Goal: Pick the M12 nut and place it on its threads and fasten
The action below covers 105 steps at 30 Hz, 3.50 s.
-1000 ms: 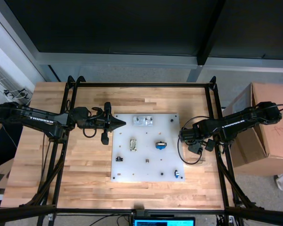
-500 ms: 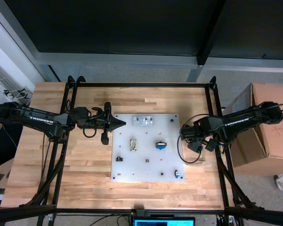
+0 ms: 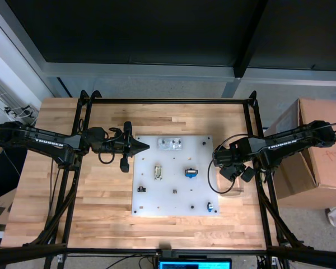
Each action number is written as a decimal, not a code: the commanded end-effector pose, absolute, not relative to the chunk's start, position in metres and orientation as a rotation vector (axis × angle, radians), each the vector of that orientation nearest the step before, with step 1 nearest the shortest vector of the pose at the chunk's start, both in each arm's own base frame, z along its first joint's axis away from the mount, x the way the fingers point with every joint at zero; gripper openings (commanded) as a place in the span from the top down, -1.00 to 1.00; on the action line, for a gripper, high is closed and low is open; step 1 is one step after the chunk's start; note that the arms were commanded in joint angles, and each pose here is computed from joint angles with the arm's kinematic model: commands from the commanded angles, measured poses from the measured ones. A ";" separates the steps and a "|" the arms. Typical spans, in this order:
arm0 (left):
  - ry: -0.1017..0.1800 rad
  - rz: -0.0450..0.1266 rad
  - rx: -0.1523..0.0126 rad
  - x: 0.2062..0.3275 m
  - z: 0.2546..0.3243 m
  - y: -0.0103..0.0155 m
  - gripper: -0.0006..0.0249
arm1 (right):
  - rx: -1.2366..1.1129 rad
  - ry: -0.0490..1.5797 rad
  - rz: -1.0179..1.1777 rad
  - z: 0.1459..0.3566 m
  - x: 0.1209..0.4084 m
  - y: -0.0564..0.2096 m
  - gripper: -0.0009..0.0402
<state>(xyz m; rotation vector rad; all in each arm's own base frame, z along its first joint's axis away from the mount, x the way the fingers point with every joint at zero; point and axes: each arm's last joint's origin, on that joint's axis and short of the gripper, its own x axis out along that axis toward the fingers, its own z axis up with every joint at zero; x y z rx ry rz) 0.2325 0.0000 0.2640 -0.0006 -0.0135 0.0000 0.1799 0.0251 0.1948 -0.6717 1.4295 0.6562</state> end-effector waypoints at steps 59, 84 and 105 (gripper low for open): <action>-0.014 0.000 0.000 0.233 0.2641 0.0000 0.95 | -0.728 1.327 0.745 0.153 0.174 0.030 0.88; -0.013 0.000 0.000 0.233 0.2640 0.0000 0.95 | -1.085 1.201 1.122 0.233 0.214 0.086 0.91; -0.014 0.000 0.000 0.233 0.2641 0.0000 0.95 | -1.320 1.116 1.285 0.229 0.326 0.164 0.91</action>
